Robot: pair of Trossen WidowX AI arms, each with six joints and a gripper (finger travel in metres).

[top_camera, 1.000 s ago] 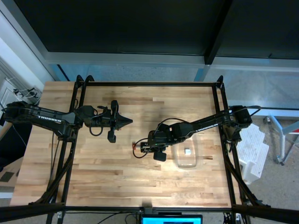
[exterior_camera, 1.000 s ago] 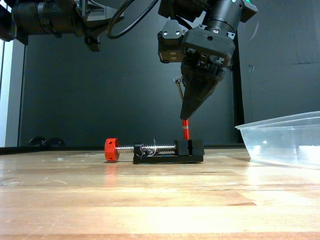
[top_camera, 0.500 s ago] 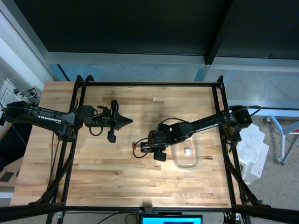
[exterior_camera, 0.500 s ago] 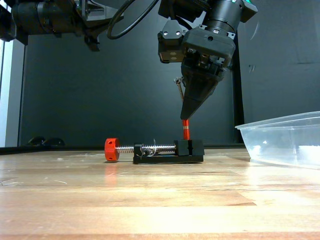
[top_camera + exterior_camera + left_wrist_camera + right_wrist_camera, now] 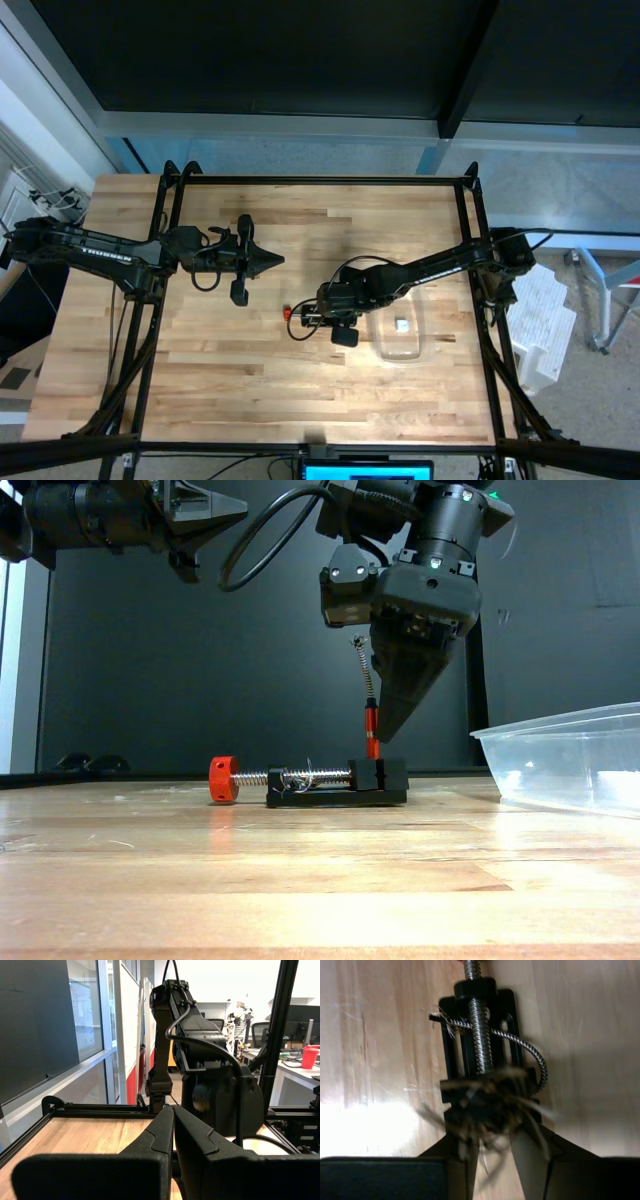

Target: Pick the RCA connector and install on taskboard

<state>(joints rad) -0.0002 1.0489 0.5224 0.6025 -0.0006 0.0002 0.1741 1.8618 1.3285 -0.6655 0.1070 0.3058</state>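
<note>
RCA connector (image 5: 371, 727), low-view only, pinched by right end effector (image 5: 384, 737) at taskboard (image 5: 335, 785); left end effector (image 5: 173, 1110) pressed together, aloft.

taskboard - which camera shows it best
Low view: the taskboard shows whole, side-on, under the right gripper. The right wrist view shows it close but cropped, the high view tiny and part hidden, the left wrist view not at all. The left gripper hangs shut, away to the left.
</note>
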